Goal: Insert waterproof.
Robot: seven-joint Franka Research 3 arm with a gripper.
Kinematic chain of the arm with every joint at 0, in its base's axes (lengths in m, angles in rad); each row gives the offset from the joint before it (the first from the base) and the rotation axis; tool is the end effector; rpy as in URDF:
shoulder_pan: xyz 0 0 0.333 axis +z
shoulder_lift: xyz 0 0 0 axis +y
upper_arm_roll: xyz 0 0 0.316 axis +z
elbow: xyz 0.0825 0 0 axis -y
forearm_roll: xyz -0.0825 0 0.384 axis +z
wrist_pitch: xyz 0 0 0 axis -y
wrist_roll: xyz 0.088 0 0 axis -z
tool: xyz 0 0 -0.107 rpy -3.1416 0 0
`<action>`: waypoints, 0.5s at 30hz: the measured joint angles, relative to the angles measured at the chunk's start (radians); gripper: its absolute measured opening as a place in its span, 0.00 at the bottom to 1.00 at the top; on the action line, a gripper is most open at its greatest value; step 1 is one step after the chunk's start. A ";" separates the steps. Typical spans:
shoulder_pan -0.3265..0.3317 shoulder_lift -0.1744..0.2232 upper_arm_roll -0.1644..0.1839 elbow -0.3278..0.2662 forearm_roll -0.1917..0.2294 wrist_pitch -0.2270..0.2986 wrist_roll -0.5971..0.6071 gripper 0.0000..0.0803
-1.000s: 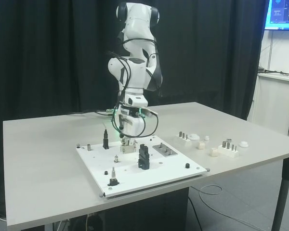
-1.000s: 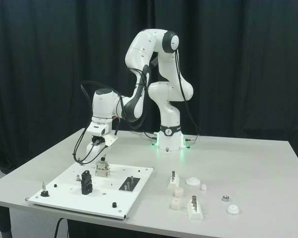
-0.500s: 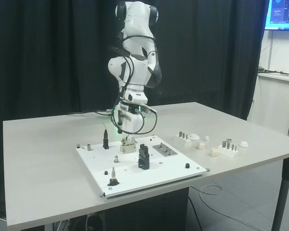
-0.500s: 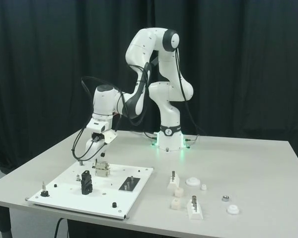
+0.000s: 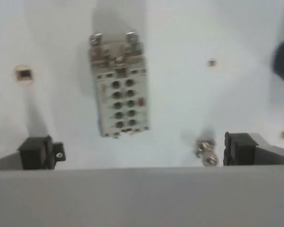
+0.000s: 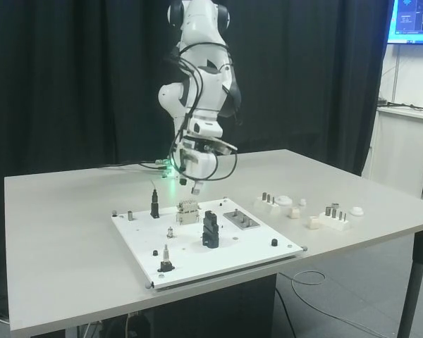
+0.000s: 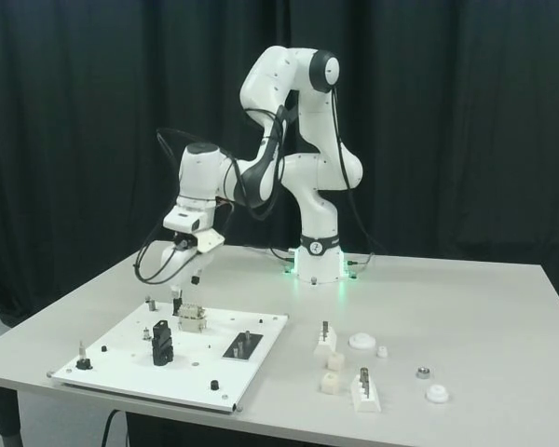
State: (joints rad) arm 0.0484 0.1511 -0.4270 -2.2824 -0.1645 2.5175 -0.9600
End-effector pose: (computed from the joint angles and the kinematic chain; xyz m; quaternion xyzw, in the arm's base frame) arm 0.5011 -0.1973 0.3028 0.9321 0.3497 -0.0144 0.0934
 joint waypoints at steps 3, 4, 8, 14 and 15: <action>0.011 -0.011 0.000 0.012 0.000 -0.010 0.059 1.00; 0.015 -0.014 0.000 0.017 0.000 -0.013 0.080 1.00; 0.024 -0.019 0.000 0.037 0.000 -0.027 0.179 1.00; 0.025 -0.019 0.000 0.064 0.000 -0.046 0.319 1.00; 0.025 -0.019 -0.001 0.067 0.000 -0.047 0.346 1.00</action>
State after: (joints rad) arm 0.0734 0.1324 -0.4282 -2.2155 -0.1645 2.4709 -0.6138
